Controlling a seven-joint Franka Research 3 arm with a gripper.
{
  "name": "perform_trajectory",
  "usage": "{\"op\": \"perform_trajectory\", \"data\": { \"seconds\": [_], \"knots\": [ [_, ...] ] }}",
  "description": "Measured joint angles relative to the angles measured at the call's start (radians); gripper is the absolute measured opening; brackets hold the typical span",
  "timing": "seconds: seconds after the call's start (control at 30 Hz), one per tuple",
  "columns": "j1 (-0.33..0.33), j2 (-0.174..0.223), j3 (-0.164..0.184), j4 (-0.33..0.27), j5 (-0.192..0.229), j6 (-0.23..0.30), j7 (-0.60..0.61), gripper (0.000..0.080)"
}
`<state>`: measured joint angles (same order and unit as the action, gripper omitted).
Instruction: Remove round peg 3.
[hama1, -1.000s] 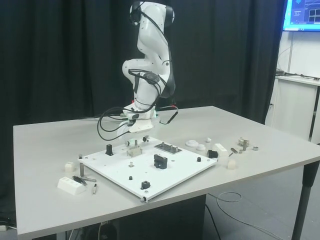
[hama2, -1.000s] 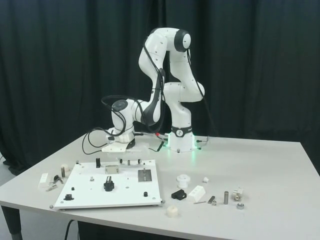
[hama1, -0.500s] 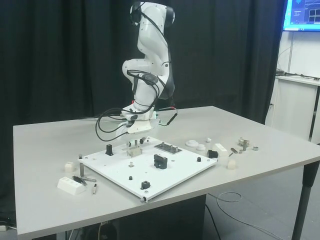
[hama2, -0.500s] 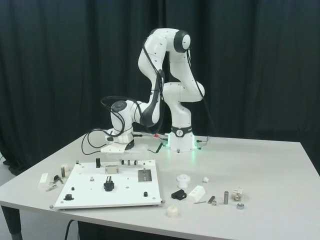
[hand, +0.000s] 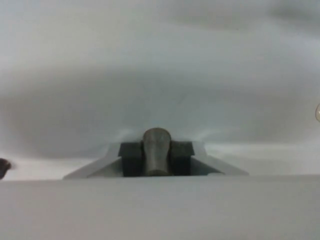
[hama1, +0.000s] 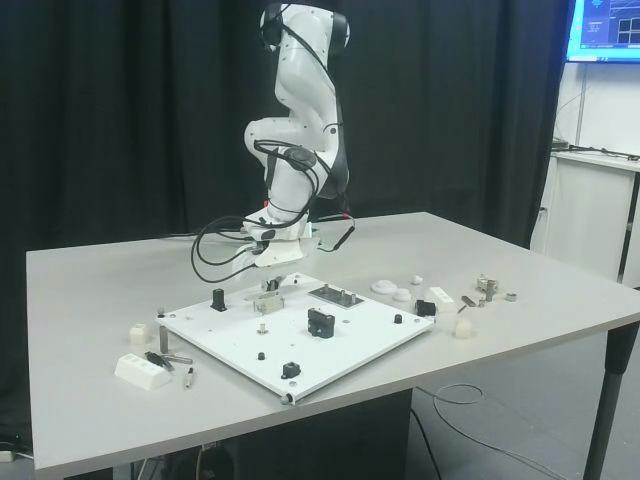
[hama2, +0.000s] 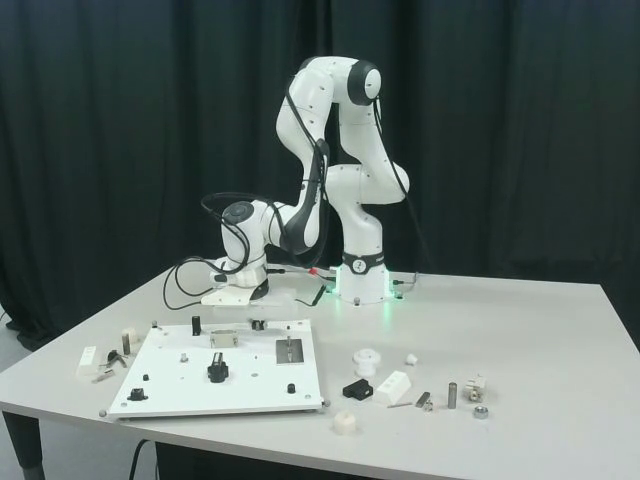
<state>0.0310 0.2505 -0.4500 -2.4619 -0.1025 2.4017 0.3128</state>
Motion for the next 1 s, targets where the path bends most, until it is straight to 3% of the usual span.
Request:
{"op": "perform_trajectory", "data": {
  "seconds": [0.03,0.07,0.57,1.0],
  "knots": [
    [0.000,0.000,0.000,0.000,0.000,0.000,0.000,0.0176],
    [0.000,0.000,0.000,0.000,0.000,0.000,0.000,0.0114],
    [0.000,-0.002,-0.003,0.000,0.000,-0.002,-0.015,0.0114],
    [0.005,-0.040,-0.017,0.013,-0.001,-0.072,-0.024,0.0114]
  ]
}}
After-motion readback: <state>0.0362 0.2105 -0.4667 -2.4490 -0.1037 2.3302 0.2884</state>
